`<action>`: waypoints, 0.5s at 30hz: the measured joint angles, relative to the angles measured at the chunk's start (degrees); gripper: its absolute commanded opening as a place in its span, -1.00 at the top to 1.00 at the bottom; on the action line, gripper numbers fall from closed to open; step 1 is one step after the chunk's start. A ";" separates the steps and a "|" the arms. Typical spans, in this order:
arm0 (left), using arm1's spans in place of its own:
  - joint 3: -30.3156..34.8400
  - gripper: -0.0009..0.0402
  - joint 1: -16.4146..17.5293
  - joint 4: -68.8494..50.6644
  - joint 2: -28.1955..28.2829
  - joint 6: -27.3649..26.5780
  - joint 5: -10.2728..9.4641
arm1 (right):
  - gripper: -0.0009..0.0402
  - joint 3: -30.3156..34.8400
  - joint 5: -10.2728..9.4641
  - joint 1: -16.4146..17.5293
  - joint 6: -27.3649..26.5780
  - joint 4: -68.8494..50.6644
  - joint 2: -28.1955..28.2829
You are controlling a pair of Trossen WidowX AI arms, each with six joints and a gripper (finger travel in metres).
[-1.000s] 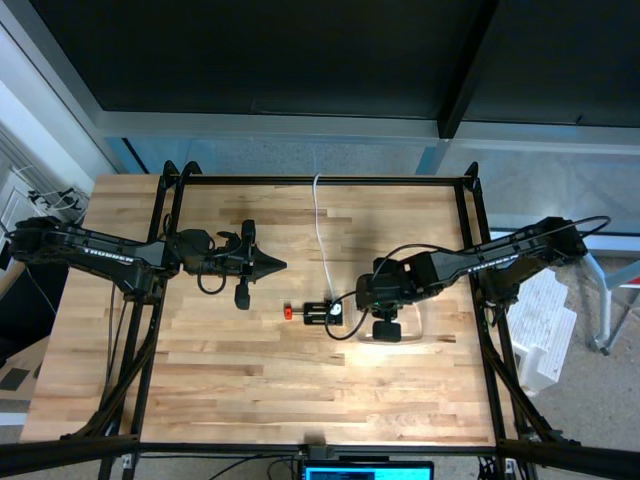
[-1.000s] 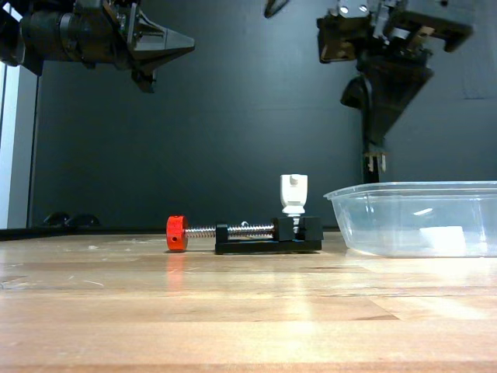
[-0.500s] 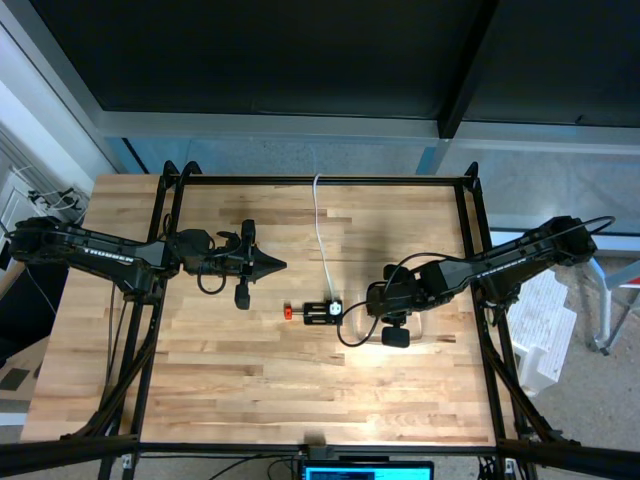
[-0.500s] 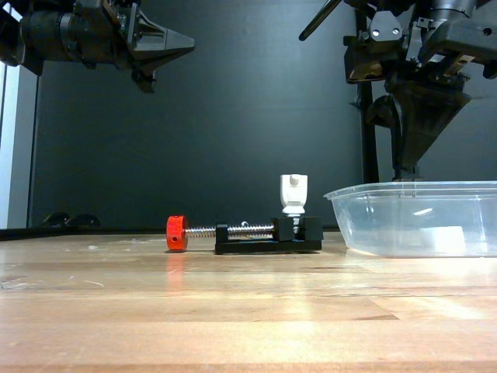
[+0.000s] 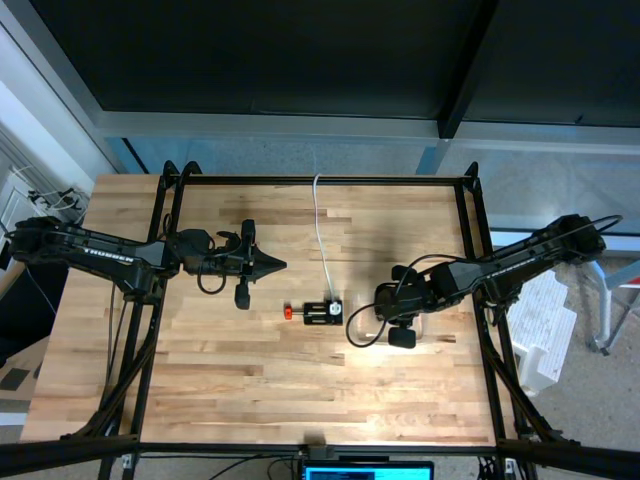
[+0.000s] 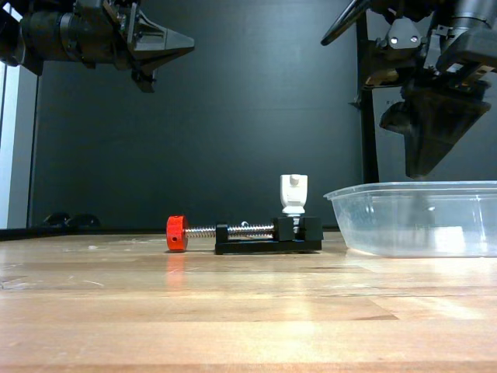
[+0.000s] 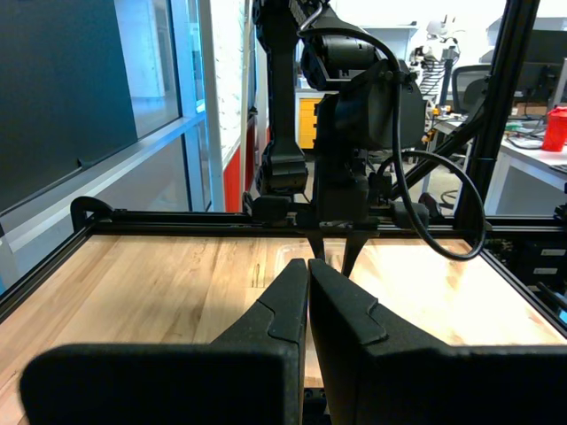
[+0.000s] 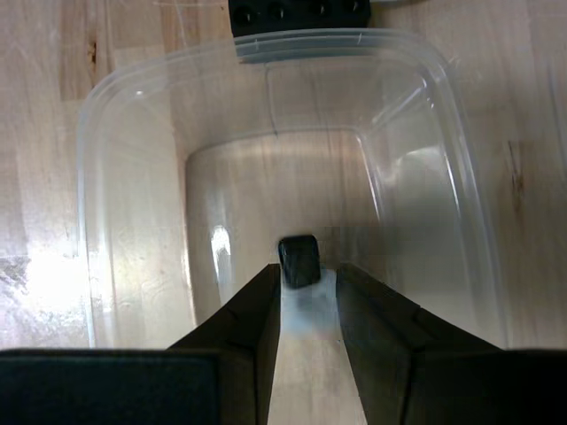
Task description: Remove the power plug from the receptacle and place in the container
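Power plug lies in container; right gripper hovers above, fingers apart. Left gripper well aside, fingers together.

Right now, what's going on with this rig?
The right gripper hovers open just over the container, and the power plug lies inside it right under the gripper, apparently released. The receptacle stands empty in its vise. The left gripper hangs shut, parked high at the left.
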 measured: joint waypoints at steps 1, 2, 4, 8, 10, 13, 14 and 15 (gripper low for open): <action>0.00 0.96 0.00 0.00 0.00 0.00 0.00 | 0.41 -0.09 0.02 0.09 0.02 0.02 -0.22; 0.00 0.96 0.00 0.02 0.00 0.00 0.00 | 0.38 -0.13 0.04 0.11 0.04 0.07 -0.33; 0.02 0.96 0.00 0.02 0.00 0.00 0.00 | 0.31 -0.13 0.02 0.20 0.11 0.28 -0.52; 0.00 0.96 0.00 0.02 0.00 0.02 0.00 | 0.19 -0.13 0.02 0.26 0.15 0.26 -0.66; 0.00 0.96 0.00 0.00 0.00 0.02 0.00 | 0.14 -0.13 0.02 0.28 0.15 0.26 -0.66; 0.02 0.96 0.00 0.02 0.00 0.02 0.00 | 0.09 -0.13 0.02 0.35 0.15 0.24 -0.66; 0.00 0.96 0.00 0.02 0.00 0.02 0.00 | 0.09 -0.13 0.04 0.35 0.15 0.24 -0.66; 0.00 0.96 0.00 0.00 0.00 0.02 0.00 | 0.08 -0.13 0.02 0.35 0.13 0.24 -0.66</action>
